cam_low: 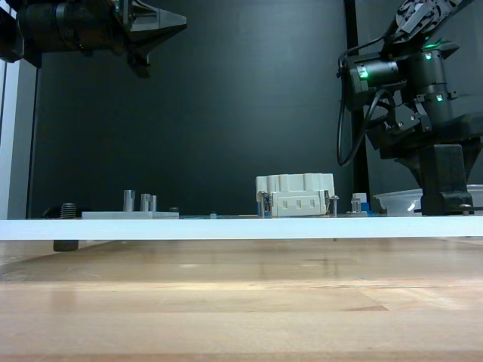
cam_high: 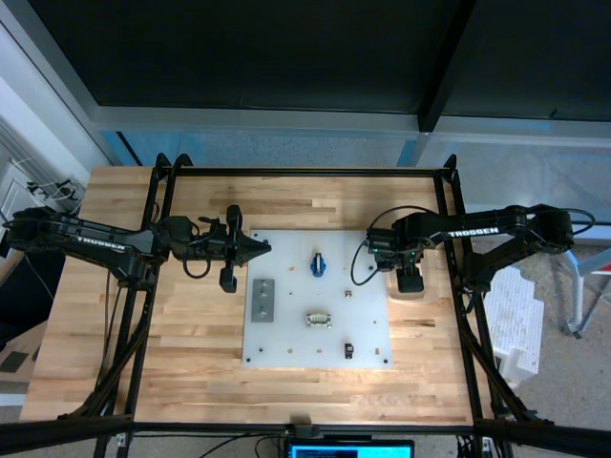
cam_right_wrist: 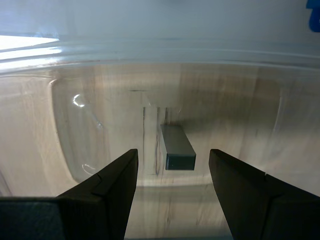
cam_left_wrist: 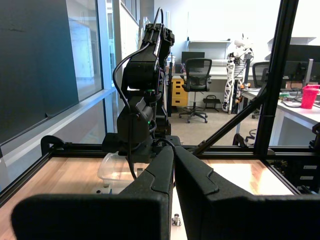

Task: Pick the 16mm bar and install on taskboard

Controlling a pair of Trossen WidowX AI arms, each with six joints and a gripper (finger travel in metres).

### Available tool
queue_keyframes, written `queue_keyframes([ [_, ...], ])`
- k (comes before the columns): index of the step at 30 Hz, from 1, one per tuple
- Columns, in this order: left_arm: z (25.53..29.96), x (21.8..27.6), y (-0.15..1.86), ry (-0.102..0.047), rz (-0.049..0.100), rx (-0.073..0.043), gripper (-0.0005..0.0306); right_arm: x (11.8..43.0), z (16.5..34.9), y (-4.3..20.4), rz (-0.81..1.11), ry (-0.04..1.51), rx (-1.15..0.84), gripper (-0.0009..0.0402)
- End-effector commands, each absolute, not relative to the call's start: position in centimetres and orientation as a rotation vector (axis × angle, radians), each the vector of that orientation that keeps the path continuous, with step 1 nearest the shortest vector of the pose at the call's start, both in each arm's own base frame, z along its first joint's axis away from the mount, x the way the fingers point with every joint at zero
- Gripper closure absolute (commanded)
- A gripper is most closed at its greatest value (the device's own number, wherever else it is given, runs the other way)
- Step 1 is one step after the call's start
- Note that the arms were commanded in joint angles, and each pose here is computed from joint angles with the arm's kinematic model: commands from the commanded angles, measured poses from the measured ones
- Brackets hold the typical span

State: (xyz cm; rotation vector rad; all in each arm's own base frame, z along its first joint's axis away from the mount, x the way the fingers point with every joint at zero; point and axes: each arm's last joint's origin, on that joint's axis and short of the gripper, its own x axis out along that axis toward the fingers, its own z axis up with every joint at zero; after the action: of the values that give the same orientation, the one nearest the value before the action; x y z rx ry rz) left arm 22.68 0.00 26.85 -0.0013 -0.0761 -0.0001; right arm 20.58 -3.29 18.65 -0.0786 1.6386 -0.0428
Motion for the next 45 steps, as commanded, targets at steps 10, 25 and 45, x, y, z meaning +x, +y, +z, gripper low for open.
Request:
queue_keyframes([
  [10,26.86,22.68,0.0,-0.077,0.0,-0.001,0.03,20.4,17.77,-3.28,-0.046,1.626,-0.078,0.0197],
  [25,26.86,22.68,0.0,-0.077,0.0,-0.001,0.03,20.35,17.73,-3.34,-0.05,1.618,-0.076,0.0209],
  [45,26.86,22.68,0.0,-0.077,0.0,-0.001,0.03,20.3,17.73,-3.36,-0.05,1.623,-0.075,0.0348],
])
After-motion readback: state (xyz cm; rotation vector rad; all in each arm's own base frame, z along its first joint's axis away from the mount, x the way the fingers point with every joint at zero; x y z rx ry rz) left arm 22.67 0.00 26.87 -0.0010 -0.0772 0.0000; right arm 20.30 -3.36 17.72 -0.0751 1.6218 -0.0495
